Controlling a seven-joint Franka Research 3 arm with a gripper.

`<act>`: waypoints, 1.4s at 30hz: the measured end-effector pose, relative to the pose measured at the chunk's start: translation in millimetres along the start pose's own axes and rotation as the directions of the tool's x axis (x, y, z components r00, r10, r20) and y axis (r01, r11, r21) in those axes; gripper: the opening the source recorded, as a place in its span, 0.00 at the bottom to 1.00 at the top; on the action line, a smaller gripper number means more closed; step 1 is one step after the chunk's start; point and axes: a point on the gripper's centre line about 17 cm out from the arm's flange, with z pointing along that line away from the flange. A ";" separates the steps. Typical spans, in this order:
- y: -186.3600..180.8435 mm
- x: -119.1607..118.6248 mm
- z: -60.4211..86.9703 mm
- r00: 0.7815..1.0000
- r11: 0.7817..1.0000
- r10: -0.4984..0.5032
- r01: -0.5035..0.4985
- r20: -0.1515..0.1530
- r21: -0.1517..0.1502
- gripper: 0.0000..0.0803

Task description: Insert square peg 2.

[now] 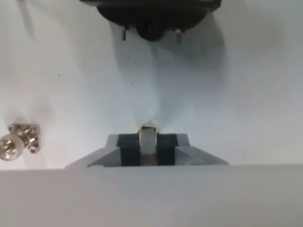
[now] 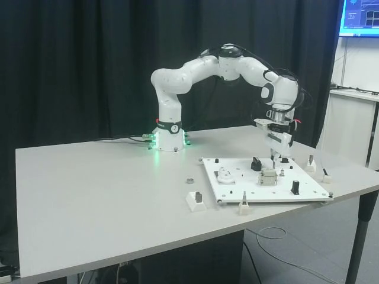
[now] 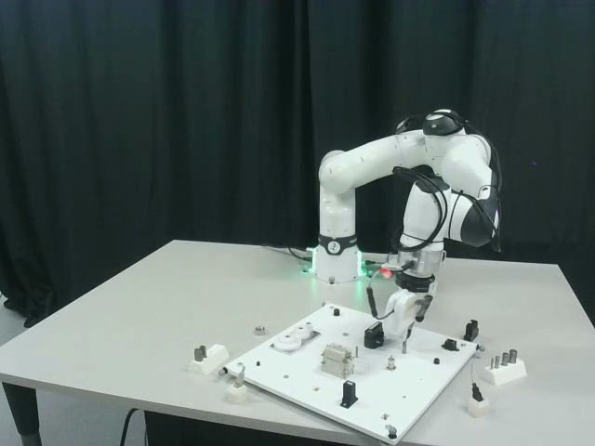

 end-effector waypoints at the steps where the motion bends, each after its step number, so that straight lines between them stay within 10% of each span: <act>1: 0.0 0.1 0.0 1.000 1.000 0.004 -0.004 0.000 0.000 0.09; 42: 2.0 7.4 3.2 0.992 0.992 0.123 -0.123 0.000 -0.002 0.09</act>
